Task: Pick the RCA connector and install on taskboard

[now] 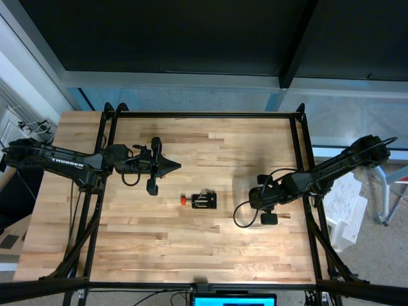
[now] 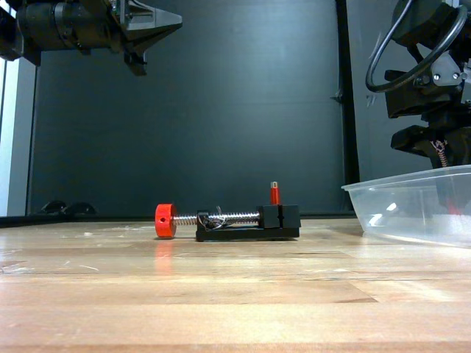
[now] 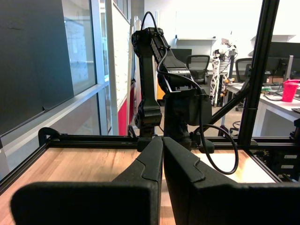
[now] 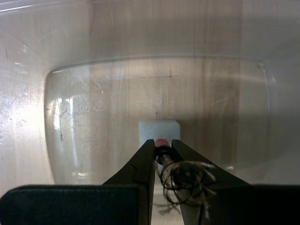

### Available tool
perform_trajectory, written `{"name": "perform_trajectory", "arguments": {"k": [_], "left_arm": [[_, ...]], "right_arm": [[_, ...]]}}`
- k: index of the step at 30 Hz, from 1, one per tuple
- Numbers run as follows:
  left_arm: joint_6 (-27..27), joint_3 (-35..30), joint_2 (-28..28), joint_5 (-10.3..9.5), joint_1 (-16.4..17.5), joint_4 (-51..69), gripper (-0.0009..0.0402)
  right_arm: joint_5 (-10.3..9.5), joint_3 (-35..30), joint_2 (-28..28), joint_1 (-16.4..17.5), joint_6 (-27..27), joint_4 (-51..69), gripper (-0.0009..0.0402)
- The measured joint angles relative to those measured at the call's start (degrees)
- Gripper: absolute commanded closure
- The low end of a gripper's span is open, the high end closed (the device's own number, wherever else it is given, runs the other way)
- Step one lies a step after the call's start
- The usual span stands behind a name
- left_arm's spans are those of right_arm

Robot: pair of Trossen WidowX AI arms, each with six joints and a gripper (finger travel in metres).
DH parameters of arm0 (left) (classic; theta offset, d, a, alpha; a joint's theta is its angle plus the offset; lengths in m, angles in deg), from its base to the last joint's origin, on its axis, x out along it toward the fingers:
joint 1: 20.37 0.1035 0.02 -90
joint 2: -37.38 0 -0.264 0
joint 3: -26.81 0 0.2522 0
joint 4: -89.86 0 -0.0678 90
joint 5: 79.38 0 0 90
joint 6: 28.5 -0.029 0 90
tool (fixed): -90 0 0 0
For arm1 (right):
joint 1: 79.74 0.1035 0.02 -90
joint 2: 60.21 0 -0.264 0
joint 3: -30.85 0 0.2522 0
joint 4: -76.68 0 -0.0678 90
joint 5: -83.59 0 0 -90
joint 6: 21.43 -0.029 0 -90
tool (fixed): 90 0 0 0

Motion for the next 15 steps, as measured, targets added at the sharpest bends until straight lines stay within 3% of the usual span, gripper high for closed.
{"name": "perform_trajectory", "arguments": {"k": [15], "left_arm": [[0.00, 0.00, 0.00, 0.02, 0.00, 0.00, 0.0393]], "right_arm": [[-0.63, -1.57, -1.27, 0.00, 0.02, 2.03, 0.0393]]}}
